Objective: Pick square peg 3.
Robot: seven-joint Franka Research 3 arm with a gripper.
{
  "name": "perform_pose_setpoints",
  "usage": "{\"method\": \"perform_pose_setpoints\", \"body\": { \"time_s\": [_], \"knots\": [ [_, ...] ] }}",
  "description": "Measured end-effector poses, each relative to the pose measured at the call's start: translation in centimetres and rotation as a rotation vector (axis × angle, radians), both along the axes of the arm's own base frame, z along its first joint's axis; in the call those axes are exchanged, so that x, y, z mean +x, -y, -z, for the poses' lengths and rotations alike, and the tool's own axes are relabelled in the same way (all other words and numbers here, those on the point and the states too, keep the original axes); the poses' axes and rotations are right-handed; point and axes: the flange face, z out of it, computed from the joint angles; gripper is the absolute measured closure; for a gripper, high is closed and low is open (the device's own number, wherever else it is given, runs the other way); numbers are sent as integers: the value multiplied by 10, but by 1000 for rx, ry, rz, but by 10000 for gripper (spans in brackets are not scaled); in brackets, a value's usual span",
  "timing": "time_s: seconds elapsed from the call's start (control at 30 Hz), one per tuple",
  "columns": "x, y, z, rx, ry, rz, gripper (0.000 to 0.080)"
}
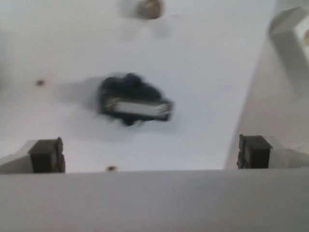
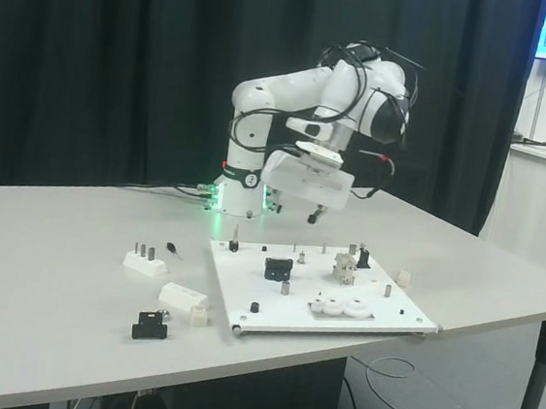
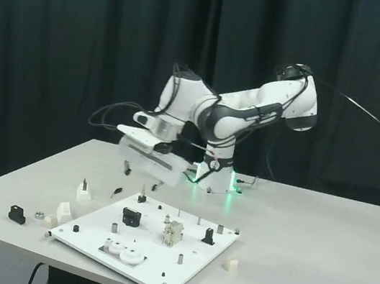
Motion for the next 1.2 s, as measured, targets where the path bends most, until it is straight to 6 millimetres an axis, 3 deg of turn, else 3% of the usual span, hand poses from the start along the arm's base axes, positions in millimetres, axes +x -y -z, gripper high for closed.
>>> {"method": "perform_pose_setpoints", "body": {
  "time_s": [0.5,1.2],
  "knots": [
    [5,86,4,-11,-99,-62,3],
    [-21,183,35,20,-241,-162,3]
  ]
}}
